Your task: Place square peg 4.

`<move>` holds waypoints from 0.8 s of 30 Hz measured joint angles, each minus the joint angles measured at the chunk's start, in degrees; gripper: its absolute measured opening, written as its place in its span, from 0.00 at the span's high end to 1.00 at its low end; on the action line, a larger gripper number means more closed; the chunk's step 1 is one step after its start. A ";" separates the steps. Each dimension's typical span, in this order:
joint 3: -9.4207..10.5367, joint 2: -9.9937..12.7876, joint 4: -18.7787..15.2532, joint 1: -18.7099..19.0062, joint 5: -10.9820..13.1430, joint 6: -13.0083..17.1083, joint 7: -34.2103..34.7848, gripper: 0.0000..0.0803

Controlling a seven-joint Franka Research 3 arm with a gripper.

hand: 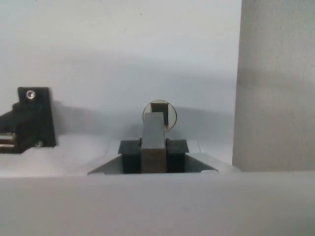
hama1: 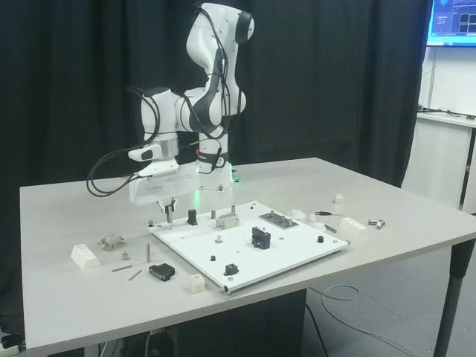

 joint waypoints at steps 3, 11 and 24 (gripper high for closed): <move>-0.12 -0.36 0.00 0.00 -0.12 -0.23 0.00 0.88; -0.16 -0.73 0.02 0.01 -0.21 -0.41 0.00 0.88; -0.15 -0.78 0.42 0.19 -0.21 -0.71 0.00 0.88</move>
